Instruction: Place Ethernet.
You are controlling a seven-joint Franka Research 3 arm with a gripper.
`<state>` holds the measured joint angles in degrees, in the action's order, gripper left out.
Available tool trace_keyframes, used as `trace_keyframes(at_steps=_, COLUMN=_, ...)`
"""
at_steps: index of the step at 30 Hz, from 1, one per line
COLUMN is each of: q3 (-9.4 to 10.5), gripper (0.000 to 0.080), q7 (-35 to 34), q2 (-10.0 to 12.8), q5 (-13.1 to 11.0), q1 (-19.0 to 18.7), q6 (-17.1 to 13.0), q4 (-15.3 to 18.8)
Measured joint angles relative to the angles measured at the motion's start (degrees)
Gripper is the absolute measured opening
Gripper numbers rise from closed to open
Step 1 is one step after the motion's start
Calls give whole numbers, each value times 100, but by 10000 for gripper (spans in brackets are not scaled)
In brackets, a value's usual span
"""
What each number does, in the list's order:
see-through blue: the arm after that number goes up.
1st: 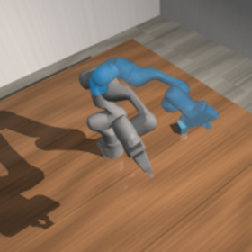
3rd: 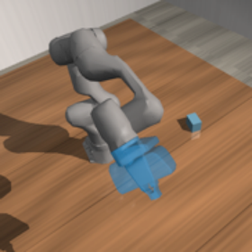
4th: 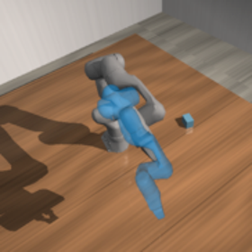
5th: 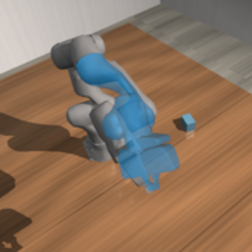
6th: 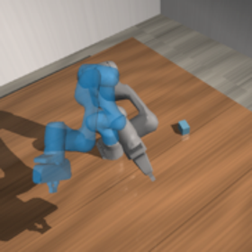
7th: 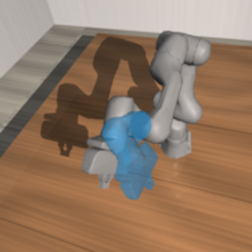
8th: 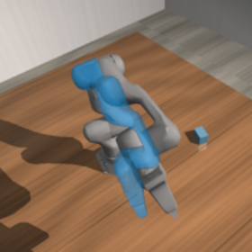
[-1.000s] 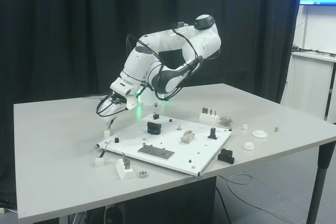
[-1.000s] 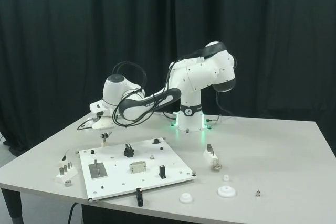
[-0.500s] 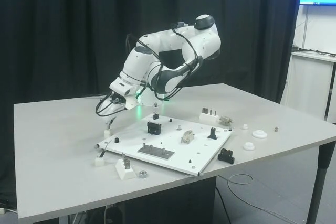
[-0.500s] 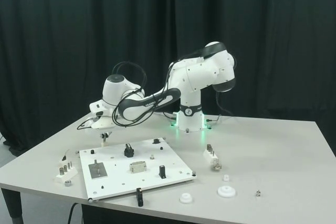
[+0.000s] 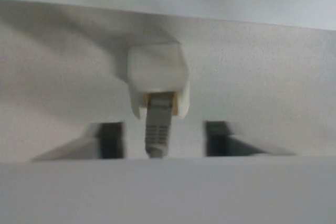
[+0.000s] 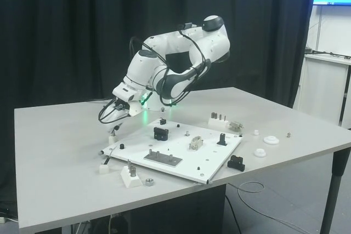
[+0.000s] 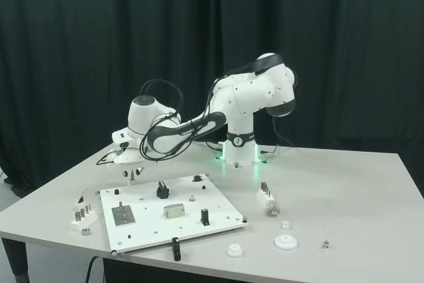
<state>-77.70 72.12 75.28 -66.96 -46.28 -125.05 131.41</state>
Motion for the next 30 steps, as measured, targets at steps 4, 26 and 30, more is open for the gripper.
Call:
trace_keyframes(at_steps=4, q3=7, gripper=338, q7=0, q2=7, q5=0, q1=41, q6=24, q4=-33)
trace_keyframes(at_steps=26, q3=-42, gripper=793, q7=-24, q2=33, q5=65, q1=189, q6=39, q4=-203)
trace_keyframes(at_steps=30, q3=-101, gripper=800, q7=-97, q2=33, q5=180, q1=189, q6=54, q4=-253)
